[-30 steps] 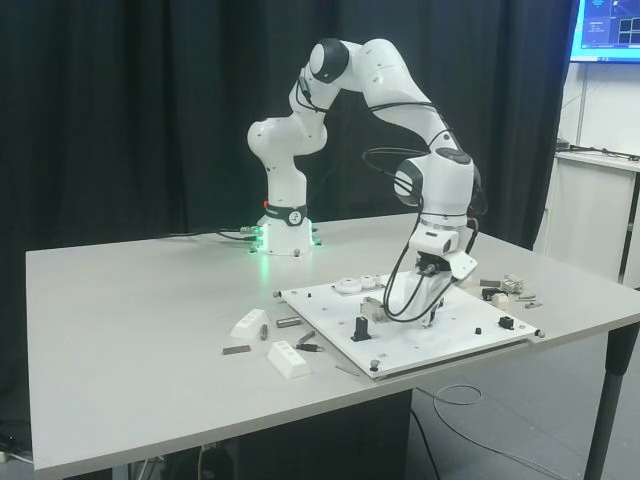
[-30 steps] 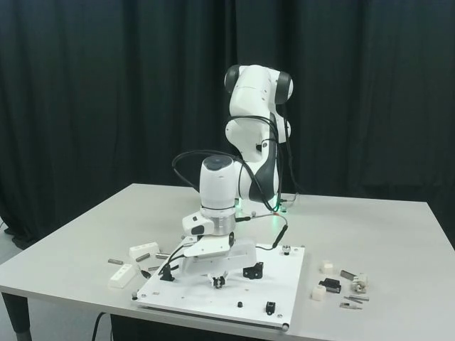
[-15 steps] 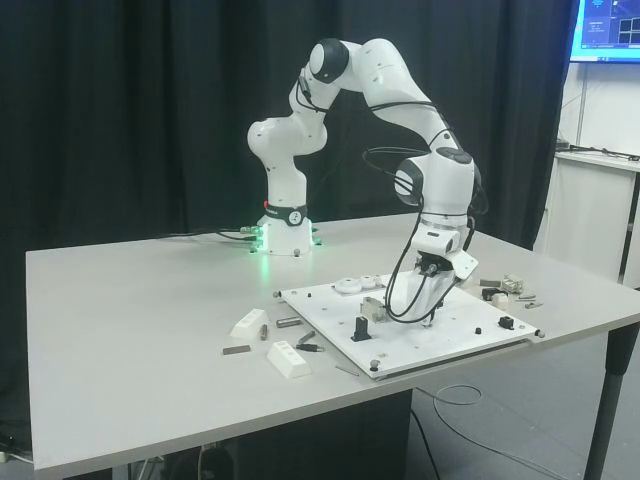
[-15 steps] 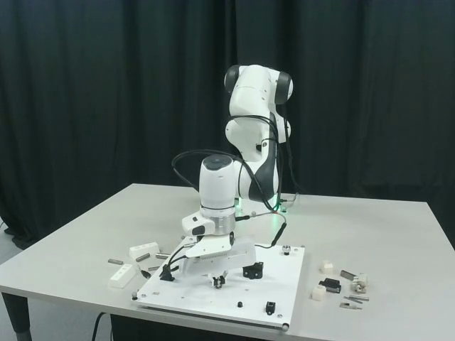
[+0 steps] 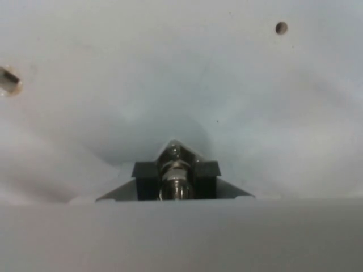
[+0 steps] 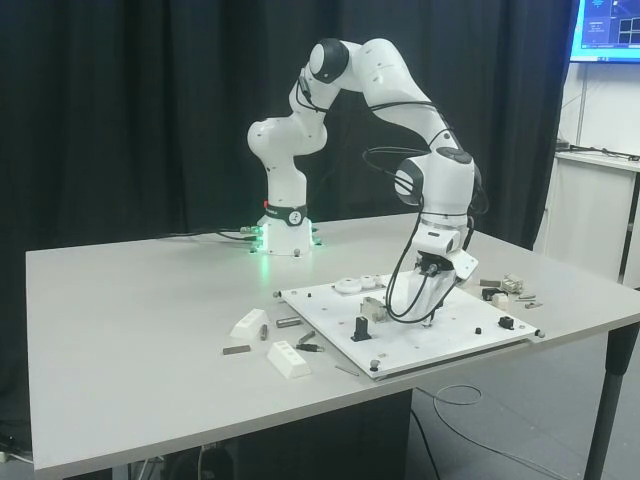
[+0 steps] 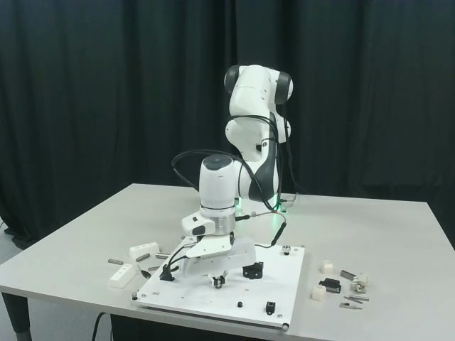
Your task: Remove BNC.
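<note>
The BNC connector (image 5: 176, 177) is a small metal plug sitting between two black fingertips (image 5: 146, 180) in the wrist view. My gripper (image 5: 176, 182) is shut on it, just above the white board (image 5: 238, 85). In the room views the gripper (image 6: 431, 313) (image 7: 217, 279) points down over the middle of the white board (image 6: 455, 338) (image 7: 274, 288). A small metal piece (image 7: 217, 283) shows at its tip. Whether the connector touches the board I cannot tell.
A black bracket (image 6: 361, 328) (image 7: 252, 271) stands on the board beside the gripper, and a small black part (image 6: 506, 323) (image 7: 270, 307) near its corner. White blocks (image 6: 248, 323) (image 6: 288, 358) and metal pins lie beside the board. More small parts (image 6: 505, 287) (image 7: 341, 284) lie on its other side.
The hand has lifted very slightly over the board. Nothing else on the table has moved.
</note>
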Tool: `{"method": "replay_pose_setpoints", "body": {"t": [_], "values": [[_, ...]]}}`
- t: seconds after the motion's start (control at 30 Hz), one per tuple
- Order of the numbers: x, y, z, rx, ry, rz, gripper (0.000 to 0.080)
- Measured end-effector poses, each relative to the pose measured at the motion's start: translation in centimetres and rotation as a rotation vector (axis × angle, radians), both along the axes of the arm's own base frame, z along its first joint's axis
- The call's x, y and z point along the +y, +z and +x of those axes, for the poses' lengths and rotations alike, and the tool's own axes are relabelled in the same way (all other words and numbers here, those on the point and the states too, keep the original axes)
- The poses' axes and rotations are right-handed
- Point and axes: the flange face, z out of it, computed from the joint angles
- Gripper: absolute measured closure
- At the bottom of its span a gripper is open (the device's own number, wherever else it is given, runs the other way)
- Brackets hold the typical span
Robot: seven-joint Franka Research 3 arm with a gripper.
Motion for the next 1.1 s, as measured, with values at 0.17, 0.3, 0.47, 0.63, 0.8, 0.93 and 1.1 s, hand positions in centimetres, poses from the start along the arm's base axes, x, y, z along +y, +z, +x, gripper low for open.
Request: {"method": "replay_pose_setpoints", "body": {"t": [0.17, 0.3, 0.47, 0.63, 0.8, 0.93, 1.1], "values": [[0.0, 0.1, 0.0, 0.001, 0.0, 0.0, 0.0682], [0.0, 0.2, 0.1, 0.004, 0.0, 0.001, 0.0682], [0.0, 1.0, 0.3, 0.009, -0.002, 0.006, 0.0683], [-0.1, 2.5, 0.6, 0.01, -0.01, 0.012, 0.0683], [-0.3, 3.8, 0.7, 0.014, -0.07, 0.016, 0.0683], [-0.4, 4.3, 0.8, 0.012, -0.092, 0.016, 0.0683], [-0.5, 4.5, 0.8, 0.011, -0.101, 0.015, 0.0683]]}}
